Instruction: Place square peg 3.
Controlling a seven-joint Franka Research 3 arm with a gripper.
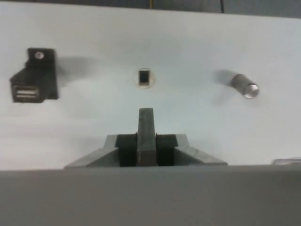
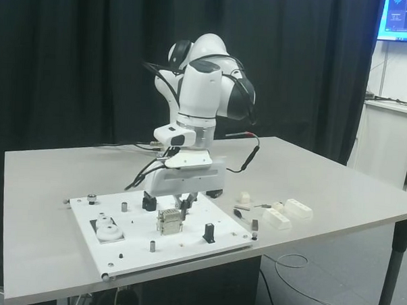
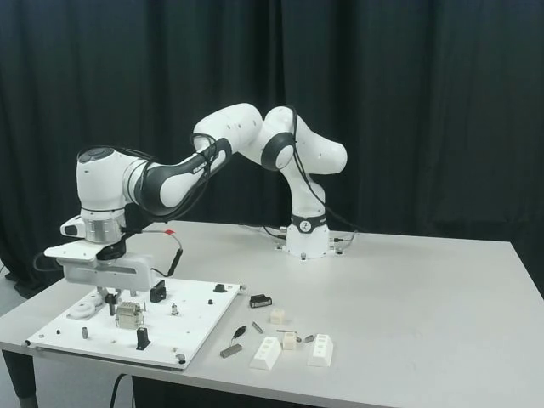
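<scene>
In the wrist view my gripper (image 1: 146,149) is shut on a grey square peg (image 1: 146,123), which sticks out from between the two fingers. The peg's tip hangs above the white board (image 1: 188,42), a short way from a small rectangular hole (image 1: 144,77); the two line up. From the first room view the gripper (image 2: 183,201) hovers low over the board (image 2: 179,254), beside a metal connector block (image 2: 168,222). In the second room view the gripper (image 3: 108,297) sits over the board's (image 3: 191,336) back left part.
On the board stand a black socket block (image 1: 34,77), a grey round peg (image 1: 244,86), a black upright part (image 2: 209,232) and white round gears (image 2: 107,229). Loose white blocks (image 2: 287,213) and small parts lie on the grey table (image 2: 40,186) beside the board.
</scene>
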